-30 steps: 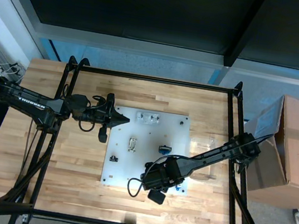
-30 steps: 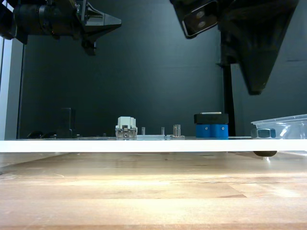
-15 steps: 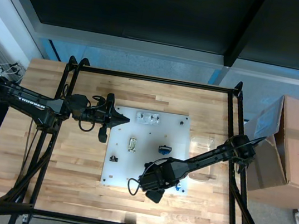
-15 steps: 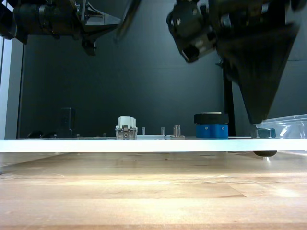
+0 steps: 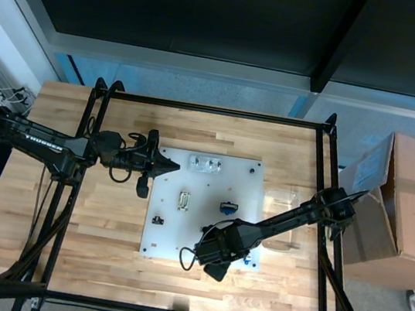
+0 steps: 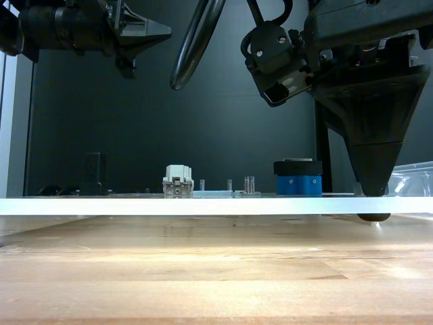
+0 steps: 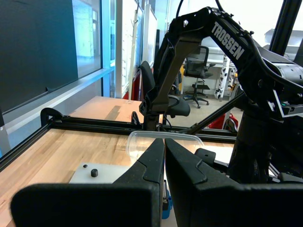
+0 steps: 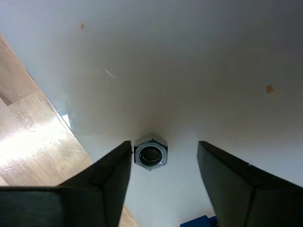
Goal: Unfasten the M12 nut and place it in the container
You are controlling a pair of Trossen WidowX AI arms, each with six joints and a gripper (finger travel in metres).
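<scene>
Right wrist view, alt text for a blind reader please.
The right gripper, jaws open, straddles a small silver nut on its black stud on the white board, one jaw touching it. Outside this view, the left gripper hovers shut over the board's left edge.

- I see the right arm's black tapered gripper point(image 6: 371, 191) sitting lower than a second ago, its tip now down at the white board point(image 6: 135, 205).
- In the low view it now hides the small silver hex nut point(image 8: 150, 152), which showed there before.
- A black cable loop point(image 6: 196, 42) has swung into view.
</scene>
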